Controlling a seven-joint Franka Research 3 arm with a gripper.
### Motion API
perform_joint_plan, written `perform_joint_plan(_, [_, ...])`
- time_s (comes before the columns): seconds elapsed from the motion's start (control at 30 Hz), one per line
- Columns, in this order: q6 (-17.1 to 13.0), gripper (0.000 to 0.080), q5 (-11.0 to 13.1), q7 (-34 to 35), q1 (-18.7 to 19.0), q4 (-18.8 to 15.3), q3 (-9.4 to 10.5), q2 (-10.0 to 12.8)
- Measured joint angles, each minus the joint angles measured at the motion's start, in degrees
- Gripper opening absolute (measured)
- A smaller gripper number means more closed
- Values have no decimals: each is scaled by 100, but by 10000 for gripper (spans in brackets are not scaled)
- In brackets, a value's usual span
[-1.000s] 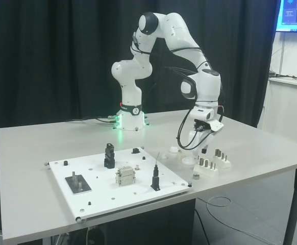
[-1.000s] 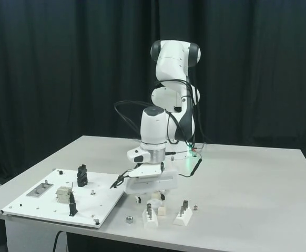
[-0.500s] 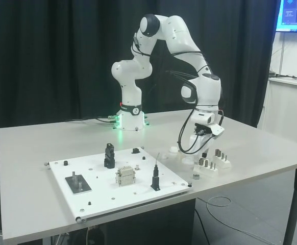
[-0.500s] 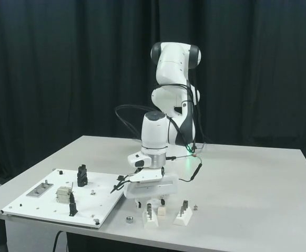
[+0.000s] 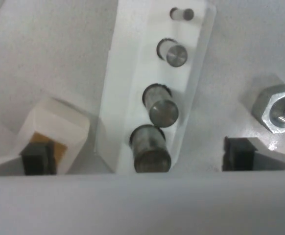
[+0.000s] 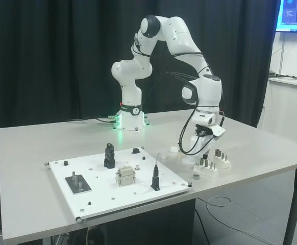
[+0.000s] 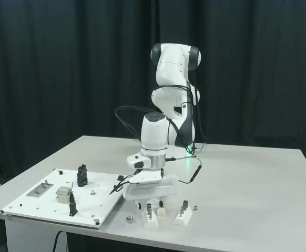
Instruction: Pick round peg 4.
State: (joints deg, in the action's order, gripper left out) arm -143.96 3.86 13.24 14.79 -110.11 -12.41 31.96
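Fingers (image 5: 238, 155) apart (astride) — four pegs (image 5: 163, 110).

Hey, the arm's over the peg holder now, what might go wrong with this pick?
The pegs stand close together in one row on the white holder, so the gripper may knock a neighbour or grab the wrong one. A loose nut lies right beside the holder and could get bumped. The holder looks unfastened, so it may shift.

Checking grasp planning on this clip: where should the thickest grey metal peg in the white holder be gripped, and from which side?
Grip the thickest grey metal peg on its round shaft just below the flat top, coming straight down from above. It stands upright at the end of the white holder, with a neighbouring peg close along the row.
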Motion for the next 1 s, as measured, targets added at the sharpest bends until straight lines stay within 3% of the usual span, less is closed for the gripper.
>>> perform_joint_plan(0.03, [0, 800, 0, 0, -4, 6, 0, 1])
perform_joint_plan(0.07, [0, 686, 0, 0, -8, 11, 0, 3])
perform_joint_plan(0.23, [2, 686, 0, 0, -30, 37, 0, 13])
perform_joint_plan(0.27, [4, 516, 0, 0, -34, 43, 0, 16])
perform_joint_plan(0.53, [13, 516, 0, 0, -58, 89, 0, 54])
perform_joint_plan(0.57, [14, 182, 0, 0, -59, 92, 0, 57])
perform_joint_plan(1.0, [203, 144, 0, -145, -75, 174, 1, 64])
